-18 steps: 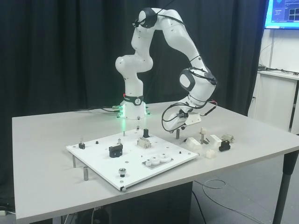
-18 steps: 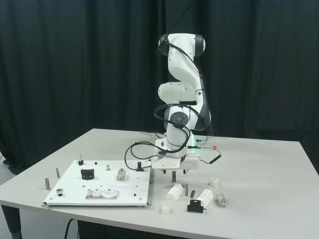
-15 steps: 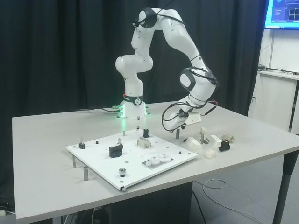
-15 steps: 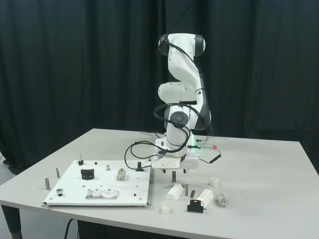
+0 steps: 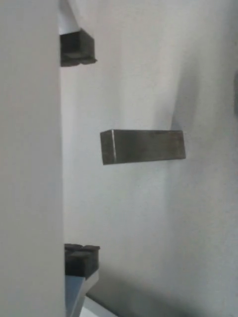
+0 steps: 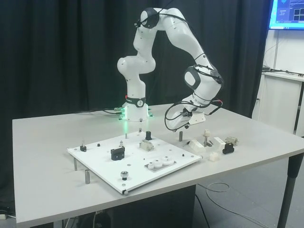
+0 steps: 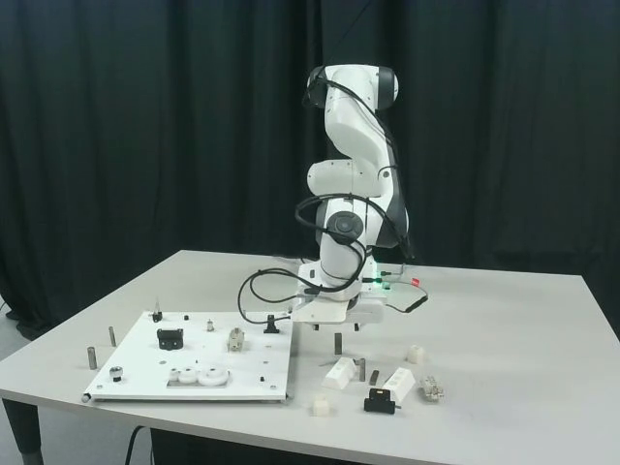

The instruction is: Remove round peg 2.

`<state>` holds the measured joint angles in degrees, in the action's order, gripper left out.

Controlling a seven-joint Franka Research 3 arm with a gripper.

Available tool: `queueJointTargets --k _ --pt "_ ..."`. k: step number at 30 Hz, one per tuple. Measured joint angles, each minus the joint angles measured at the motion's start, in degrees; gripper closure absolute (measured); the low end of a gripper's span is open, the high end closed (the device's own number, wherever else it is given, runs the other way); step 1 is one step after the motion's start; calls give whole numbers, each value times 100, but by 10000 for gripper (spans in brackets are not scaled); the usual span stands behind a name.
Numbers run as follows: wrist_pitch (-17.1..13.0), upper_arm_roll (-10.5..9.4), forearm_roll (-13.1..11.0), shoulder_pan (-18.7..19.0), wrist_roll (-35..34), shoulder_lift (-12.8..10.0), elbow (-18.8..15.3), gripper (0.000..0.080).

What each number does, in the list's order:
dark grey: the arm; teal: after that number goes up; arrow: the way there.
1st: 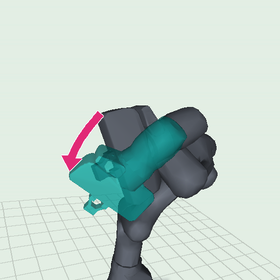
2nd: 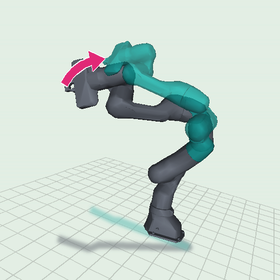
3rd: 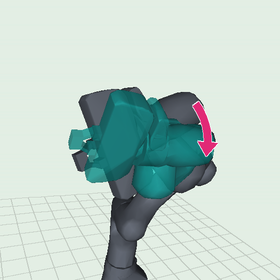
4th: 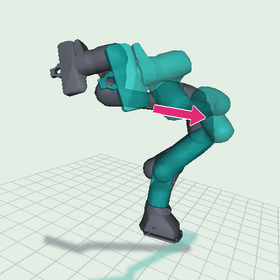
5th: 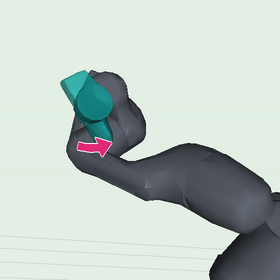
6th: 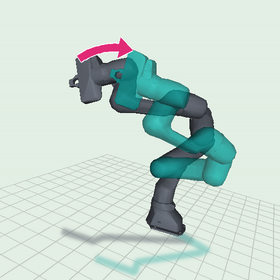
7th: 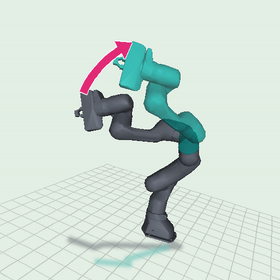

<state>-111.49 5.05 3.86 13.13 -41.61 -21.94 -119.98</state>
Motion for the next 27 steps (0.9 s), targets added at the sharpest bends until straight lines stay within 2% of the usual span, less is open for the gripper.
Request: queueJointTargets --k 27 --pt "310 -1 167 -163 109 9 258 3"
